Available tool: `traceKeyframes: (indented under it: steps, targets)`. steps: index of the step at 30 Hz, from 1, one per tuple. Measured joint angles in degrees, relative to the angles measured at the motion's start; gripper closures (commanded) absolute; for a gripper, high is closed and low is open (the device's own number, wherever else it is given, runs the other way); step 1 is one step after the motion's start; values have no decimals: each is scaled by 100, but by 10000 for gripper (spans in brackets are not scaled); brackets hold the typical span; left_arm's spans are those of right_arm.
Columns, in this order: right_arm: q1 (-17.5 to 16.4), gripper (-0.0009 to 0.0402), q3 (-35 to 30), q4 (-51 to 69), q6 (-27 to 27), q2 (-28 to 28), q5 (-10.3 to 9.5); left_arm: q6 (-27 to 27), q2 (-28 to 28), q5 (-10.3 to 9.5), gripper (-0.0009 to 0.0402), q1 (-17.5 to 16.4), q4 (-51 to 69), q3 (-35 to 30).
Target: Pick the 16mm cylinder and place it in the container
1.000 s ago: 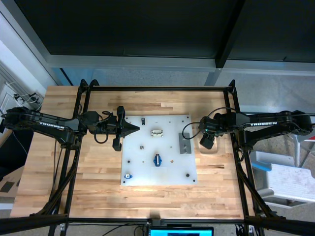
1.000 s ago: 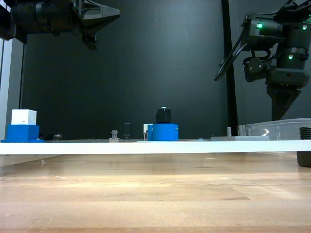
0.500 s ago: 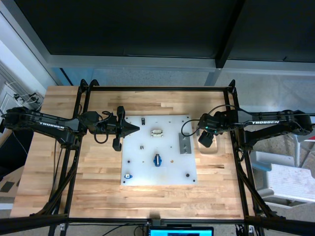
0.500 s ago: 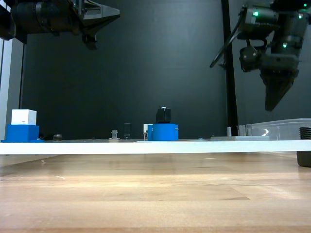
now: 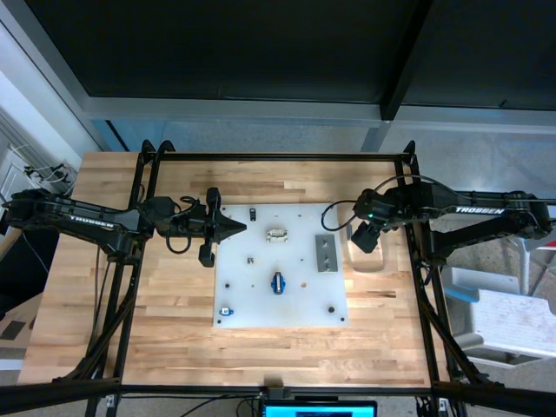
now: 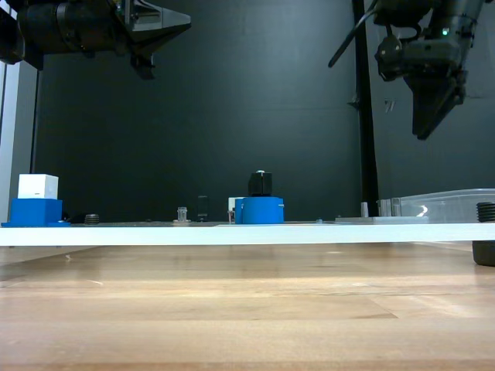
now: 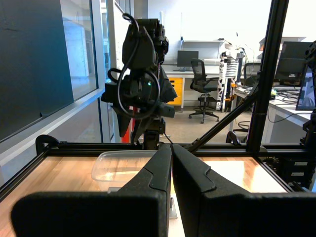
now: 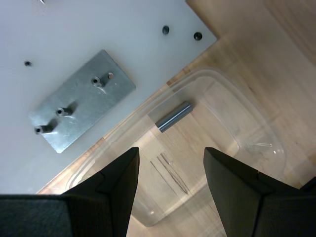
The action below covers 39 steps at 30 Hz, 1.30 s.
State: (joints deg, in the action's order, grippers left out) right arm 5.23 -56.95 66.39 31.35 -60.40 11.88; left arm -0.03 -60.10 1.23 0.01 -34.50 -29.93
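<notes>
The 16mm cylinder (image 8: 174, 117), a short grey metal peg, lies on its side inside the container (image 8: 249, 117), a clear shallow tray on the wood just off the white board's right edge (image 5: 366, 260). My right gripper (image 8: 170, 151) hangs open well above the tray with nothing between its fingers; it shows high over the tray in the low view (image 6: 427, 130) and over the tray's far end in the high view (image 5: 364, 237). My left gripper (image 5: 243, 226) is shut and empty, held in the air over the board's left edge (image 6: 184, 18), its fingers pressed together (image 7: 171, 148).
A flat grey metal plate (image 8: 81, 101) with small pegs sits on the white board (image 5: 261, 300) beside the tray. A blue upright part (image 5: 277, 282) stands mid-board, and a blue-and-white block (image 6: 36, 201) near its left front. A black frame surrounds the table.
My right gripper has risen from just above the tray and drawn slightly toward the far side. The left arm has not moved.
</notes>
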Motion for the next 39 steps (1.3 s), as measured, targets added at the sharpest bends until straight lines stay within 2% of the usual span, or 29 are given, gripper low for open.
traceKeyframes:
  steps: [39]
  targets:
    - [0, 212, -63, -98, -22, 0, 7, -2, 0, 0, 393, 0, 0, 0]
